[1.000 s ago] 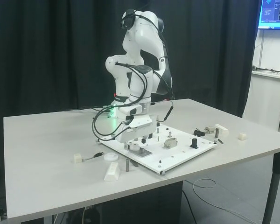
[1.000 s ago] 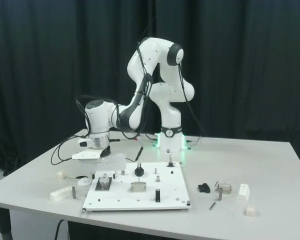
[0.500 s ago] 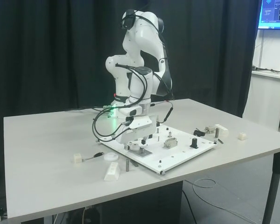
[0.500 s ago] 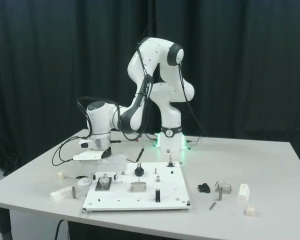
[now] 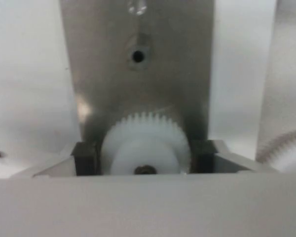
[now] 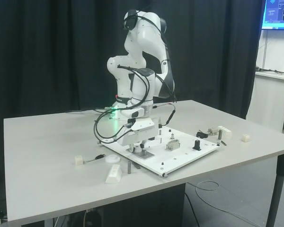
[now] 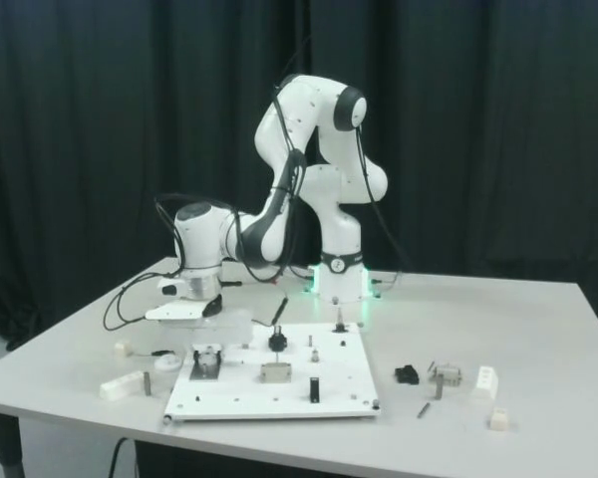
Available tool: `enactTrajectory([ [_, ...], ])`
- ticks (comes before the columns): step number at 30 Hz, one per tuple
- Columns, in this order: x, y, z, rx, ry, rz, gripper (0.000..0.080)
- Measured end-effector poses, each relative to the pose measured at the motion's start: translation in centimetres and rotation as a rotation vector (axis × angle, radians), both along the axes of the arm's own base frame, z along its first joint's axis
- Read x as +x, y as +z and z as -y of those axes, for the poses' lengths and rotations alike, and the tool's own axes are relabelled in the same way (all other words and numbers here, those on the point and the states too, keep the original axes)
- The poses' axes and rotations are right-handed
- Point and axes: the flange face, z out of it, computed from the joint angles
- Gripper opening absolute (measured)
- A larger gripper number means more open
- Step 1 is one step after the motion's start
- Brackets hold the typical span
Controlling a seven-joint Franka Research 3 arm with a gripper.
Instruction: Remove medium gear.
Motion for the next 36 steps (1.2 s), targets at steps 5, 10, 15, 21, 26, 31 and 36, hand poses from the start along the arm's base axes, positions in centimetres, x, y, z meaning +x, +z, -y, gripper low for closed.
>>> enactTrajectory([
  [5, 0.0, 0.0, 0.0, 0.0, 0.0, 0.001, 0.0389],
  [10, 0.0, 0.0, 0.0, 0.0, -0.001, 0.001, 0.0393],
  [15, 0.0, 0.1, 0.0, 0.0, -0.001, 0.001, 0.0393],
  [21, 0.0, 0.4, 0.1, 0.004, -0.003, 0.002, 0.0393],
  [26, -0.1, 1.1, 0.2, 0.011, -0.005, 0.002, 0.0393],
  [31, -0.1, 2.6, 0.4, 0.022, -0.006, 0.002, 0.0393],
  [36, -0.1, 4.4, 0.6, 0.031, -0.001, 0.0, 0.0393],
])
